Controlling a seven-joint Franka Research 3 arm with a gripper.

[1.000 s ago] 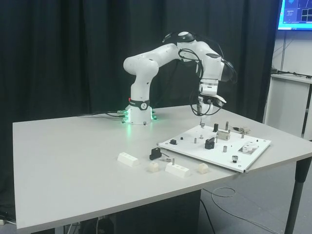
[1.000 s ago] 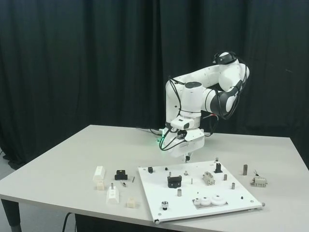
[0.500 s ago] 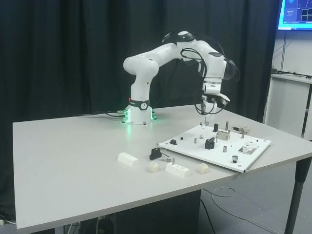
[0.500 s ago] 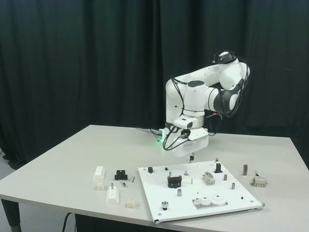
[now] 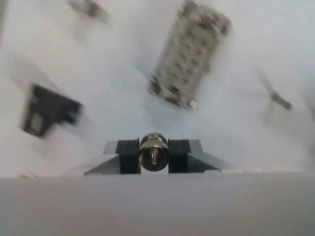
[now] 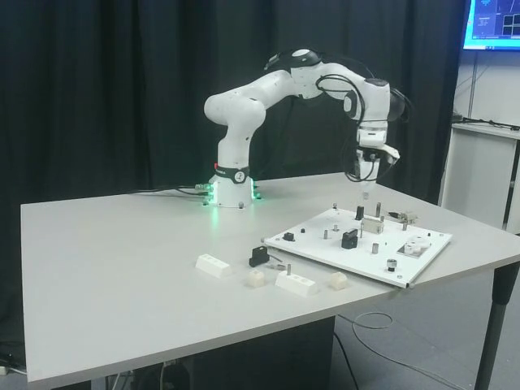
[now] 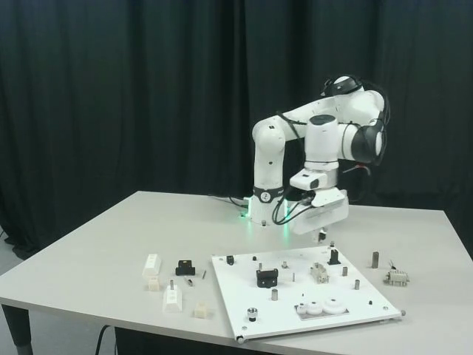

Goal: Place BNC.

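Pincer (image 5: 154, 156) clamping BNC (image 5: 154, 150), above white board (image 7: 295, 307)

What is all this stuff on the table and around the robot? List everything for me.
Table: one, grey, carries everything.
Board: one, white, flat on the table before the arm, studded with small pegs and fittings.
Black fittings on the board: several, one near its middle.
Multi-pin connector: one, grey, on the board below the end effector.
Loose blocks: four, white, on the table beside the board, e.g..
Black bracket: one, among the blocks.
Connector: one, grey, on the table beyond the board's far edge.
Curtain: black, behind.
BNC: one, held between the fingertips.
Arm: one, white, green lights at its base.
End effector: one, above the board.
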